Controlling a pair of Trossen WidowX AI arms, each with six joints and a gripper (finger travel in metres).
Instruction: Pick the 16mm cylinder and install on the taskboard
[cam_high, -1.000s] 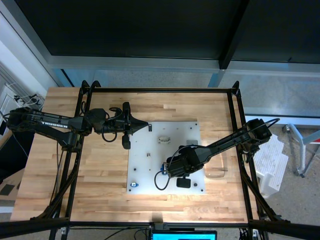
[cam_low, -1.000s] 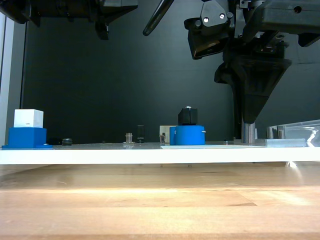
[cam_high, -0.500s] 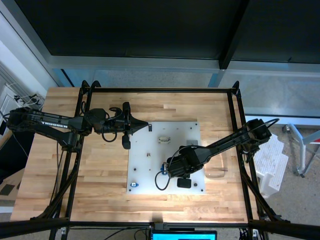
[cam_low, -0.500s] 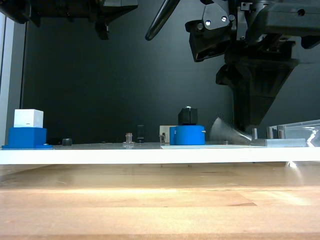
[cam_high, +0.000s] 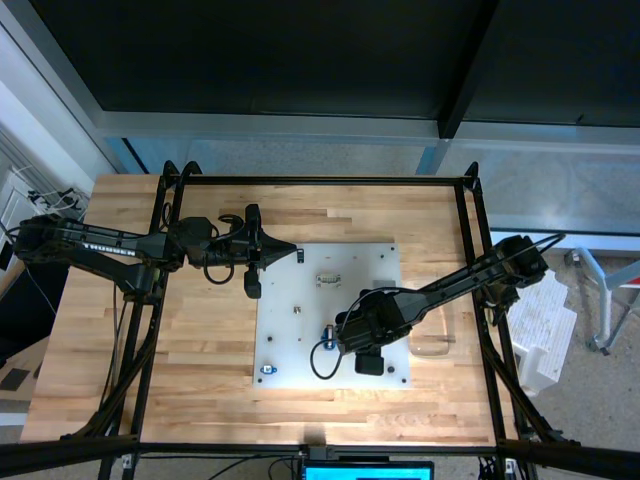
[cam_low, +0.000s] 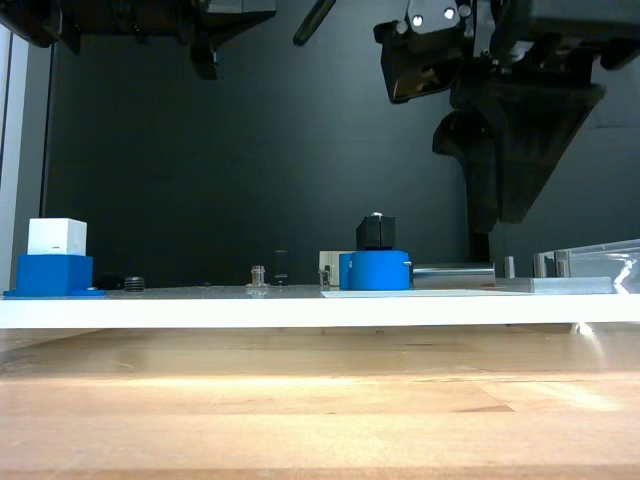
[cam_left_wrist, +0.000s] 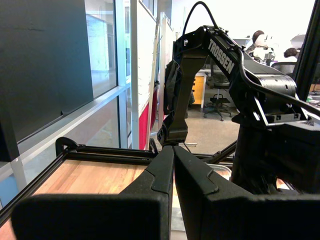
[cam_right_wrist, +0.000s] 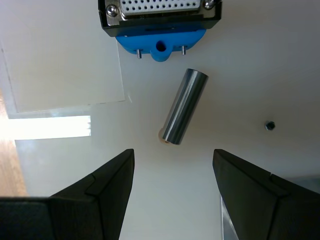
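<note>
The 16mm cylinder (cam_right_wrist: 184, 106), a shiny grey metal peg, lies on its side on the white taskboard (cam_right_wrist: 240, 65), just beside the blue fitting (cam_right_wrist: 160, 39). In the low view the cylinder (cam_low: 452, 269) rests flat to the right of the blue fitting (cam_low: 375, 270). My right gripper (cam_right_wrist: 172, 159) hangs open above it, with nothing between its fingers; the low view shows that right gripper (cam_low: 498, 212) well clear of the board. In the high view the cylinder is hidden under the right gripper (cam_high: 345, 335). My left gripper (cam_high: 293, 249) stays shut and empty at the taskboard's (cam_high: 300, 340) far left corner.
A clear plastic tray (cam_high: 440, 330) sits off the board's right edge. On the board stand a beige connector (cam_high: 326, 279), a small screw (cam_right_wrist: 270, 125), and a blue base with a white cube (cam_low: 55, 262) at the near left corner.
The cylinder stood upright under the right gripper, tipped over, and now lies flat on the board. The right gripper has let go and risen. The left arm has not moved.
</note>
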